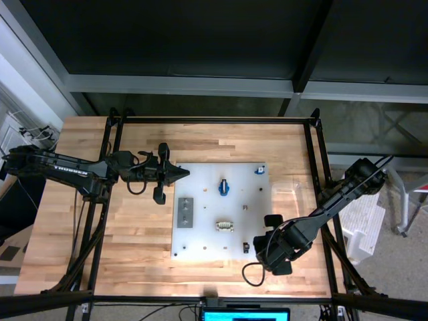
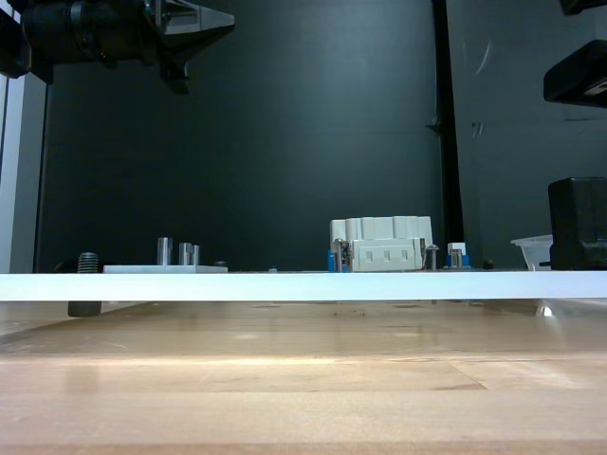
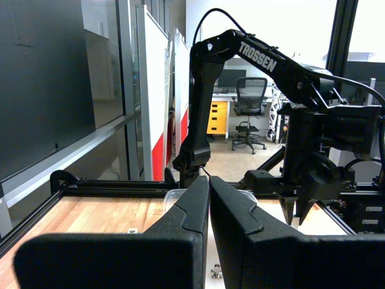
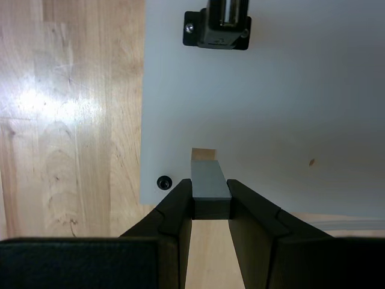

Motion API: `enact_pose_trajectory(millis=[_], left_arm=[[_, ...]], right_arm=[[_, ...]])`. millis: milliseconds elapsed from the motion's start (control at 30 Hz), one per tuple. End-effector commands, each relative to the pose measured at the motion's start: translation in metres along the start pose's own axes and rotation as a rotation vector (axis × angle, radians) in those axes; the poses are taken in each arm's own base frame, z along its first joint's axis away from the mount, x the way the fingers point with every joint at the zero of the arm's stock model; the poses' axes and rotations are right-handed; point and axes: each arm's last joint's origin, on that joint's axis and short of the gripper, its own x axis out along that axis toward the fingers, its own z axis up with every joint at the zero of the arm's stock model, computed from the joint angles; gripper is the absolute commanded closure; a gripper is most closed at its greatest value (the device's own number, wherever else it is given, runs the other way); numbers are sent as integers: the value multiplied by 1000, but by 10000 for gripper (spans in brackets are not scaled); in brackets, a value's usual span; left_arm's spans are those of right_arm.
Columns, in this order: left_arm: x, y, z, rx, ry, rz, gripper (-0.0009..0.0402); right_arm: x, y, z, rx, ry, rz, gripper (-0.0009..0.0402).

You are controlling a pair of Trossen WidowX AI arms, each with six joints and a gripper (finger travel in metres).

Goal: Pick the 16mm bar and install on taskboard

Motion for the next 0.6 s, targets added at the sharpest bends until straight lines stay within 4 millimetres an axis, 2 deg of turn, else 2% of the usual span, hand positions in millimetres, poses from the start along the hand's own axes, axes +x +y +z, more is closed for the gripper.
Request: enact_pose_trajectory(millis=[33, 600], left_arm=[[0, 0, 0, 0, 1, 0, 393], [0, 0, 0, 0, 1, 0, 393]], right_arm=[[2, 0, 0, -9, 4, -4, 384], [13, 3, 3, 0, 19, -14, 384]])
